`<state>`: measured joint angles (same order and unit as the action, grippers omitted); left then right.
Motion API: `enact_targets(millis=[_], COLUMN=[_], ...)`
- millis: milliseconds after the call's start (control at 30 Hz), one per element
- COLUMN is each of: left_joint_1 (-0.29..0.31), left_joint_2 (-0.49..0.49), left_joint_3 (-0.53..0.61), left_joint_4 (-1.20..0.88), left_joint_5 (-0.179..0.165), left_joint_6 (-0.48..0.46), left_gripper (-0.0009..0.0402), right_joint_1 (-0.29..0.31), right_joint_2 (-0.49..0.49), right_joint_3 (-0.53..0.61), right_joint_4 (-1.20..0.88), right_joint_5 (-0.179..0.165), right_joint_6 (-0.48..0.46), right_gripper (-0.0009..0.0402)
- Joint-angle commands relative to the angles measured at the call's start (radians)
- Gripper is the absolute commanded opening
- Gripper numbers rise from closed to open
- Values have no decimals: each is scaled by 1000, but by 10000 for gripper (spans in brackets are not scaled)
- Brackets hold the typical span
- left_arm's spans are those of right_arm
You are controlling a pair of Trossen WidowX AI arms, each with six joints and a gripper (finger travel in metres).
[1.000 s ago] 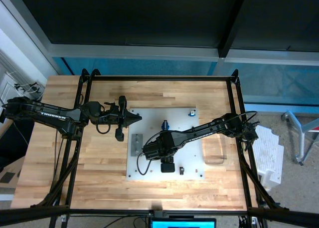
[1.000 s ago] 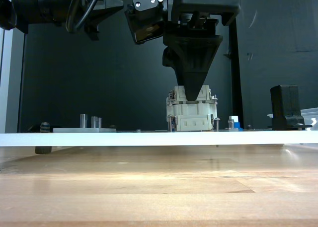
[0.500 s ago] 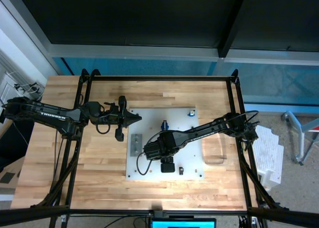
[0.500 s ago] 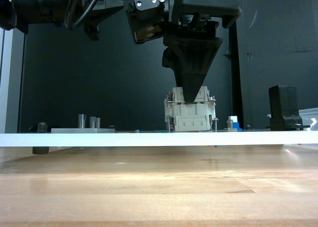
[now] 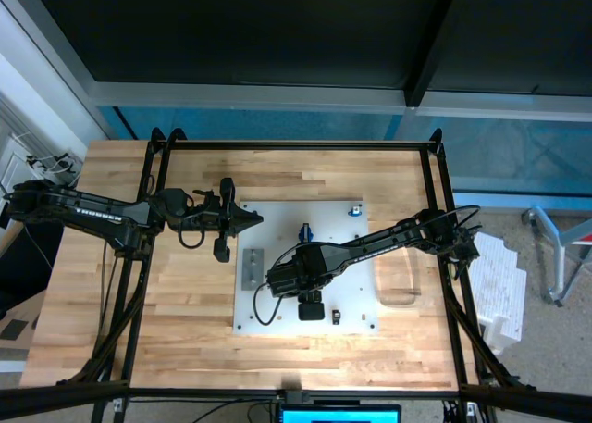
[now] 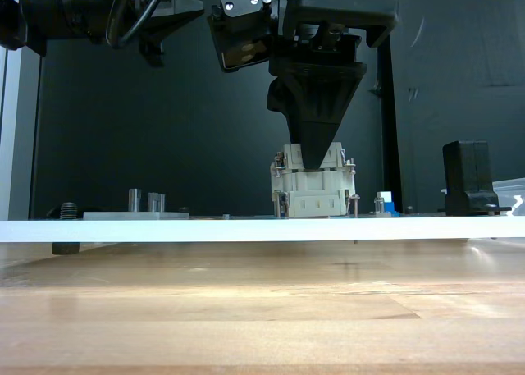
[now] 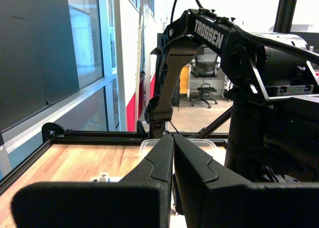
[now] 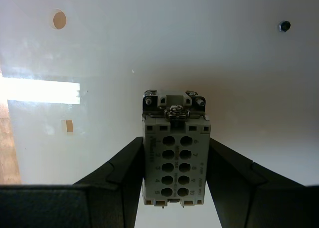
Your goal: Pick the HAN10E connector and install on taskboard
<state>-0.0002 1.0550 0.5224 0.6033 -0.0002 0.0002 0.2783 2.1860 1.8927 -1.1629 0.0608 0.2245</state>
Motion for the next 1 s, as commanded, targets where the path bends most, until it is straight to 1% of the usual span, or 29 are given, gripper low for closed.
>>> enact_targets(millis=[33, 133, 333, 767, 1000], left_joint_1=[0, 0, 0, 0, 0], left_joint_2=[0, 0, 0, 0, 0], left_joint_3=[0, 0, 0, 0, 0], left_joint_4=[0, 0, 0, 0, 0], left_joint_5=[0, 0, 0, 0, 0], left_joint_6=[0, 0, 0, 0, 0], left_gripper=[1, 1, 1, 1, 1], right_joint_1=[2, 2, 2, 2, 1], right_joint_2=[-4, -10, -19, -27, -56], right_joint_3=[0, 0, 0, 2, 2], right_joint_4=[-2, -3, -3, -8, -37], right_joint_5=[-2, -1, -1, -1, 3], right_joint_6=[-2, -3, 2, 2, 2], right_gripper=[41, 64, 143, 289, 346])
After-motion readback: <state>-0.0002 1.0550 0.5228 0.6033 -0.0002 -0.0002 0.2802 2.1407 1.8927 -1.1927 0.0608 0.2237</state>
